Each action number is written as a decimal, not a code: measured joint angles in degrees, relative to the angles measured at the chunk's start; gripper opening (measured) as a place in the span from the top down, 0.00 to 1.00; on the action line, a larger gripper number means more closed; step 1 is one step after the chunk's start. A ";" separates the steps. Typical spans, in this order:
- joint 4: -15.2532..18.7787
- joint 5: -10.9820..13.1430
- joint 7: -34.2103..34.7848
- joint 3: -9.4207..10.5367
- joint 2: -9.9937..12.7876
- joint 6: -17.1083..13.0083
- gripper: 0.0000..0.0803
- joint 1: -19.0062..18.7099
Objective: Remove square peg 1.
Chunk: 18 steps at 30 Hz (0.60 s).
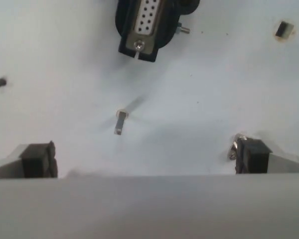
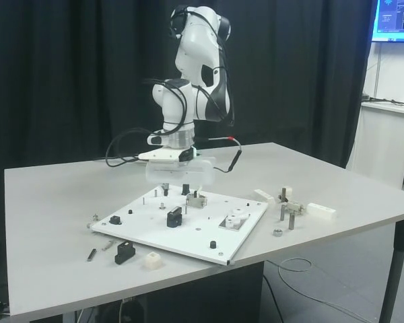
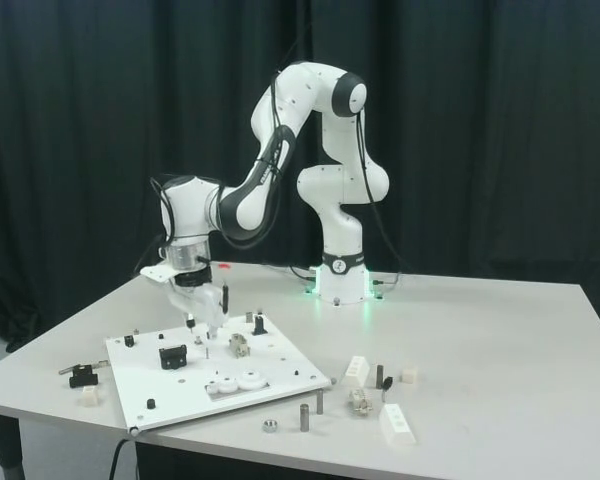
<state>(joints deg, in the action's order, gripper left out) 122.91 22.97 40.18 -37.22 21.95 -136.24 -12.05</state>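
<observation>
The gripper (image 1: 144, 162) is held wide open above the white square board (image 2: 188, 232), with nothing between its two black-padded fingertips (image 1: 38, 158). Directly below the gap, a thin grey metal square peg (image 1: 119, 122) is seen standing upright in the board, well apart from either pad. Just beyond the peg, a black connector block with a white pin face (image 1: 144, 25) is mounted on the board, and a small metal screw (image 1: 233, 148) is found touching or just beside one fingertip. A small black stud (image 1: 0, 82) lies off to one side. In the first room view, a black block (image 2: 174, 217) and white gears (image 2: 237, 215) are seen farther out on the board. Bare white surface surrounds the peg on all sides. Beyond the board's edge, loose parts are scattered on the grey table (image 2: 54, 195).
</observation>
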 joint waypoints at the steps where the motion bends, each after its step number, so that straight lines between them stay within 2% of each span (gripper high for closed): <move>1: 0.09 0.00 0.58 0.00 0.00 -0.20 0.00 -0.13; 8: 0.69 0.00 3.31 0.04 0.00 -1.36 0.00 -0.90; 18: 2.55 0.02 3.40 0.63 0.10 -5.38 0.00 -1.24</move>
<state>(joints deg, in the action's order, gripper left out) 125.46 22.99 43.58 -36.59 22.05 -141.63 -13.29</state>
